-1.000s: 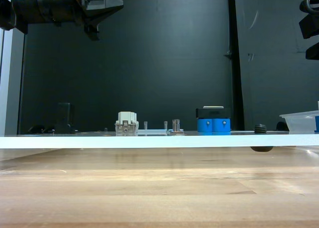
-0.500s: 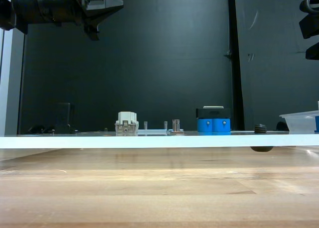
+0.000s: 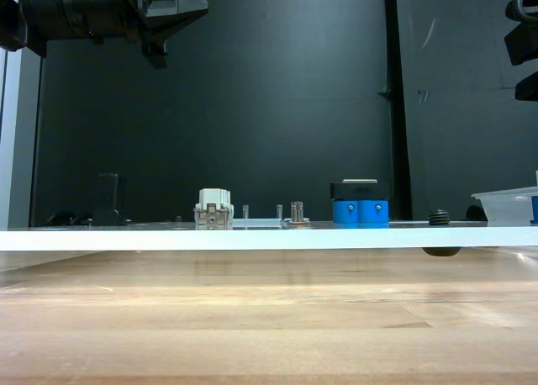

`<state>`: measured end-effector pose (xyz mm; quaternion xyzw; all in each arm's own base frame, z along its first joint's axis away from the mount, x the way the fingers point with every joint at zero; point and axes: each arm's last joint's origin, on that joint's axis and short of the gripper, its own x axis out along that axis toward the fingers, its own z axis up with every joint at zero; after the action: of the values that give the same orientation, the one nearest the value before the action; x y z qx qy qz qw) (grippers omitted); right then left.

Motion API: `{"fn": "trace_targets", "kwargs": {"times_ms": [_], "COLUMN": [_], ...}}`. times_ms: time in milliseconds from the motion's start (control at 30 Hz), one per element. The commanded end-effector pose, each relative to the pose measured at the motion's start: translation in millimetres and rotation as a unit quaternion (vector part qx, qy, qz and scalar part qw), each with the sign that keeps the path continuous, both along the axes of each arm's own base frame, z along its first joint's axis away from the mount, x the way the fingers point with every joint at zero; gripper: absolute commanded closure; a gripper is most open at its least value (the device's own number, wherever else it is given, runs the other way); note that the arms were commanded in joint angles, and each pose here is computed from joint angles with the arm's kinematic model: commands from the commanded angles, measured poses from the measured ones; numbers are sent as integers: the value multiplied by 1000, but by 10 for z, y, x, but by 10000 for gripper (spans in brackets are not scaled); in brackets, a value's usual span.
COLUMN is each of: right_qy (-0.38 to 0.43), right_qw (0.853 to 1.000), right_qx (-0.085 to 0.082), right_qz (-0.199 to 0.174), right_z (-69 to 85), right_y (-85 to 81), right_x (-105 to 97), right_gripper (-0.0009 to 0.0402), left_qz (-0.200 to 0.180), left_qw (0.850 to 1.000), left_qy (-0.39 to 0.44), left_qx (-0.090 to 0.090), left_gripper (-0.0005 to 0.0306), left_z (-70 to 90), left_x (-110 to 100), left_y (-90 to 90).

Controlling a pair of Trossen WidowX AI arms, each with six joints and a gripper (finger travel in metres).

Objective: Remove the rj45 connector and place it in the container

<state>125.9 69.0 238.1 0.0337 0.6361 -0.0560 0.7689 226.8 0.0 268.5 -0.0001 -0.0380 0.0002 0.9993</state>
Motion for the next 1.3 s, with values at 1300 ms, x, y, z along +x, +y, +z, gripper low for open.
{"fn": "trace_targets", "kwargs": {"times_ms": [1300], "right_qy": [-6], "right_qw": [1000], "right_qx": [3], "right_qz": [0], "right_z": [3], "right_y": [6], "right_x": [11], "right_gripper": [224], "left_qz": [0], "left_qw": [1000], "left_qy": [0], "left_qx": [0], "left_gripper": [300], "left_z": [1], "left_x": [0], "left_y": [0]}}
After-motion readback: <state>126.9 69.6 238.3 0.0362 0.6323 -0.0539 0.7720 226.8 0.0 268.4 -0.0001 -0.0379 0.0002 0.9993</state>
